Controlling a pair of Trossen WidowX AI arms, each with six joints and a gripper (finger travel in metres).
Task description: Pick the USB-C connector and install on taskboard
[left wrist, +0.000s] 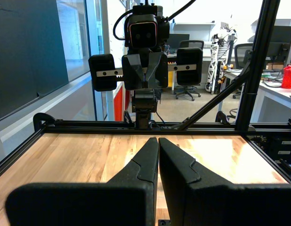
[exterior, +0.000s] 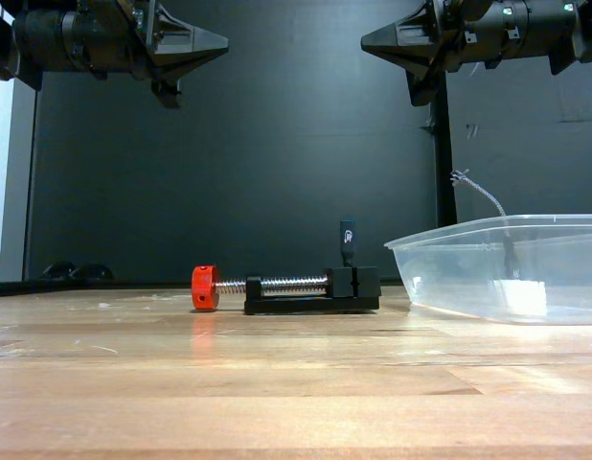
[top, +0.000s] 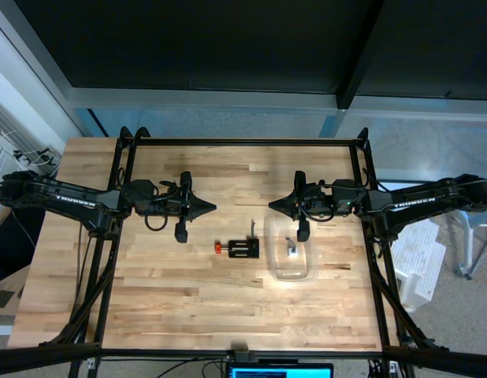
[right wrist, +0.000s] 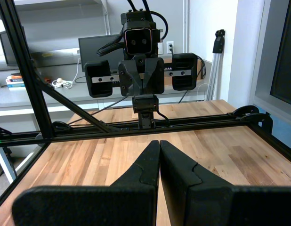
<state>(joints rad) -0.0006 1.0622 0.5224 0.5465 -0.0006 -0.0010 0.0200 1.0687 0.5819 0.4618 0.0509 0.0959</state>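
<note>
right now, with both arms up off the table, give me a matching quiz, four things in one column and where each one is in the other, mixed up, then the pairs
Things:
1. USB-C connector
2. taskboard
3. left end effector
4. right end effector

Places and states:
A. shut, raised over the table, on the side of the clear tray
B. resting on the table, beside the clear tray
C. lying inside the clear tray
D. shut, raised over the table, on the side of the orange-red knob

Pairs: 1-C, 2-B, 3-D, 4-A
</note>
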